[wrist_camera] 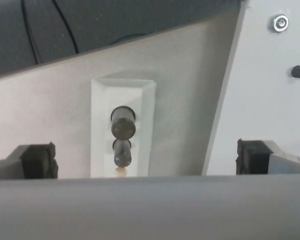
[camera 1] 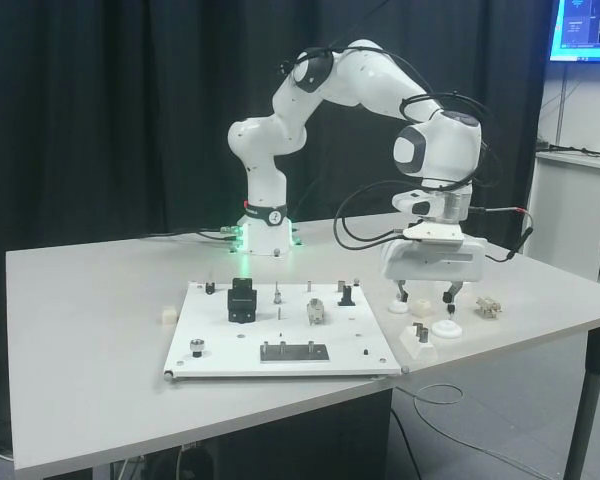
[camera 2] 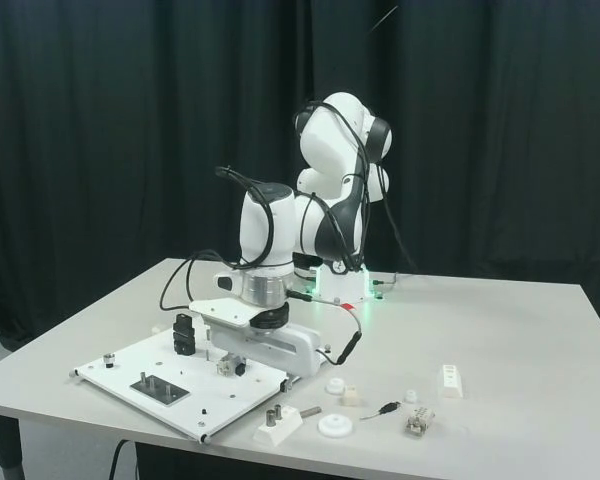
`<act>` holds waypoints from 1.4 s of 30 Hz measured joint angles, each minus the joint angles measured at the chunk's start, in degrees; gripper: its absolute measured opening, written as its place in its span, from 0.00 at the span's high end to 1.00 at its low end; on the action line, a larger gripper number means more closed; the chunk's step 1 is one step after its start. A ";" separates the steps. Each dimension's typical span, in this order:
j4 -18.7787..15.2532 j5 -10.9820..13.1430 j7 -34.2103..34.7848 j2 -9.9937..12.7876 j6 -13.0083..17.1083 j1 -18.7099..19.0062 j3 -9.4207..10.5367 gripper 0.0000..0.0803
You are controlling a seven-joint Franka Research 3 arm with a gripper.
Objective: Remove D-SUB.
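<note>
Below my pincer (wrist_camera: 145, 160) sits a white block (wrist_camera: 122, 129) holding two pegs (wrist_camera: 123, 125), beside the white board (camera 1: 280, 330). My fingers spread wide, empty. The D-SUB (camera 1: 489, 307) lies off to one side on the bench (camera 1: 90, 330).

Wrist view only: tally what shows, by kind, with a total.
fingers: 2
white holder: 1
pegs in it: 2
bolt on the white board: 1
black stud on it: 1
Total: 7
</note>
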 joint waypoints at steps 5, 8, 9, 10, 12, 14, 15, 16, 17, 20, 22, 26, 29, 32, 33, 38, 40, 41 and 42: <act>0.00 -0.05 0.00 -0.18 -0.37 -0.07 0.00 0.00; 0.00 -0.06 0.00 -0.23 -0.47 -0.10 0.00 0.00; 0.00 -0.07 0.00 -0.23 -0.48 -0.10 0.00 0.00; 0.00 -0.07 0.00 -0.24 -0.50 -0.11 0.00 0.00; 0.00 -0.07 0.00 -0.24 -0.52 -0.11 0.00 0.00; 0.00 -0.08 0.00 -0.24 -0.54 -0.11 0.00 0.00; 0.00 -0.08 0.00 -0.24 -0.54 -0.11 0.00 0.00; 0.00 -0.08 0.00 -0.24 -0.55 -0.11 0.00 0.00; 0.00 -0.08 0.00 -0.24 -0.55 -0.11 0.00 0.00; 0.00 -0.08 0.00 -0.24 -0.56 -0.11 0.00 0.00; 0.00 -0.08 0.00 -0.24 -0.57 -0.11 0.00 0.00; 0.00 -0.10 0.00 -0.25 -0.58 -0.12 0.00 0.00; 0.00 -0.36 0.00 -0.25 -0.63 -0.12 0.00 0.00; 0.00 -0.81 -0.06 -0.28 -0.77 -0.12 0.00 0.00; 0.00 -0.91 -0.10 -0.30 -0.83 -0.12 0.01 0.00; 0.00 -1.73 -0.48 -0.45 -1.58 -0.13 0.01 0.00; 0.00 -2.33 -0.79 -0.57 -2.09 -0.15 0.01 0.00; 0.00 -2.66 -0.97 -0.65 -2.45 -0.16 0.03 0.00; 0.00 -3.02 -1.20 -0.75 -2.95 -0.18 0.05 0.00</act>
